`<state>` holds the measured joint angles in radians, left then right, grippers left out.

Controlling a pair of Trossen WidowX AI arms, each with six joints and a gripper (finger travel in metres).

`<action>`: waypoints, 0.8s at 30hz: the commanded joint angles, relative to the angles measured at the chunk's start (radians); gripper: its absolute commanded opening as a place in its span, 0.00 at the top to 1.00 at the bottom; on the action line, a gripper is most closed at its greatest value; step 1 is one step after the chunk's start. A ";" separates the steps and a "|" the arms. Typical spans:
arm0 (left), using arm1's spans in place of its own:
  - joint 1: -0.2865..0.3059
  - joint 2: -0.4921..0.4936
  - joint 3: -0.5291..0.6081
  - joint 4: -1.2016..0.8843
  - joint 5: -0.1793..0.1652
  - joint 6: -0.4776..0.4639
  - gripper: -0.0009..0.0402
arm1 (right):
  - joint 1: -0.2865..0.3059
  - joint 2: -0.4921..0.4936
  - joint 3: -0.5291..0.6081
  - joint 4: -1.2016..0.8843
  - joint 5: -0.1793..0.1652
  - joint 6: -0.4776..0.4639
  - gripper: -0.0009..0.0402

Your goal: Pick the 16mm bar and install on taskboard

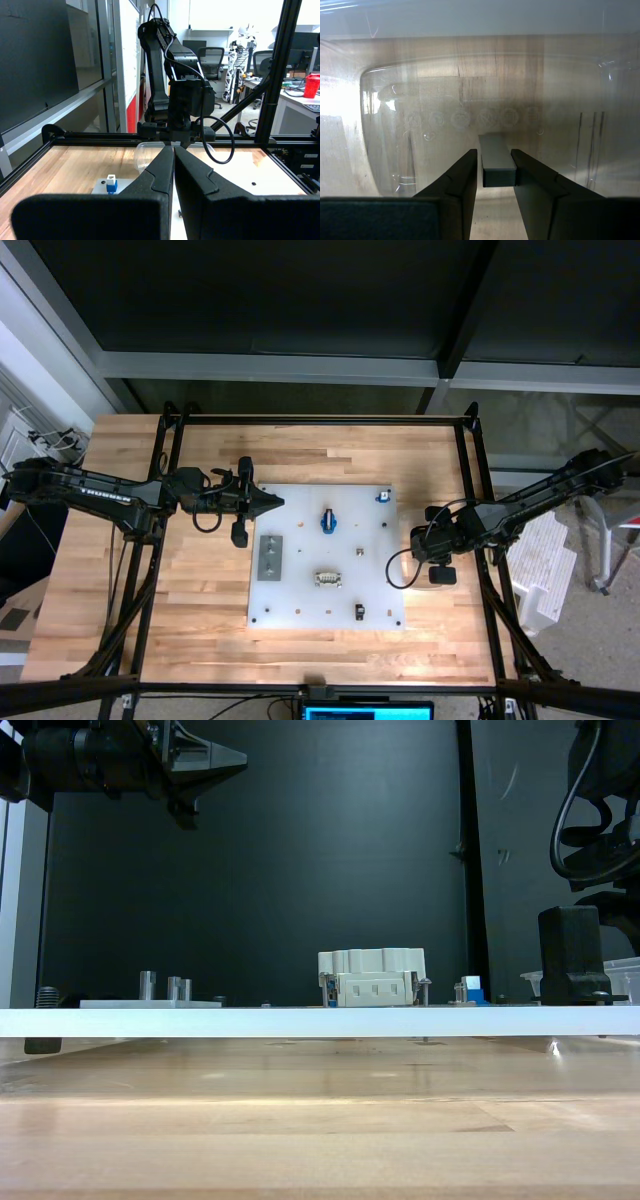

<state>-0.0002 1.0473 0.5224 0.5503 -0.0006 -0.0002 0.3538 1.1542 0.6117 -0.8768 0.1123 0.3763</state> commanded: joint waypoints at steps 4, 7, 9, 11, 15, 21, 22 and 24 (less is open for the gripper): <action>0.000 0.000 0.000 0.000 0.000 0.000 0.98 | 0.000 0.000 0.000 0.000 0.000 0.000 0.87; 0.000 0.000 0.000 0.000 0.000 0.000 0.98 | 0.000 0.000 0.000 0.000 0.001 0.000 0.92; 0.000 0.000 0.000 0.000 0.000 0.000 0.98 | 0.000 0.000 0.000 0.001 0.001 0.000 0.95; 0.000 0.000 0.000 0.000 0.000 0.000 0.98 | 0.000 0.000 0.000 0.001 0.001 0.000 0.97; 0.000 0.000 0.000 0.000 0.000 0.000 0.98 | 0.000 -0.002 0.006 0.002 -0.005 0.001 0.97; 0.000 0.000 0.000 0.000 0.000 0.000 0.98 | 0.000 -0.010 0.062 -0.061 -0.024 0.001 0.95; 0.000 0.000 0.000 0.000 0.000 0.000 0.98 | 0.000 -0.012 0.075 -0.078 -0.024 0.001 0.95; 0.000 0.000 0.000 0.000 0.000 0.000 0.98 | 0.000 -0.016 0.104 -0.112 -0.026 0.001 0.95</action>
<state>-0.0002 1.0473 0.5228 0.5503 -0.0010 -0.0002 0.3538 1.1412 0.6960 -0.9646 0.0895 0.3767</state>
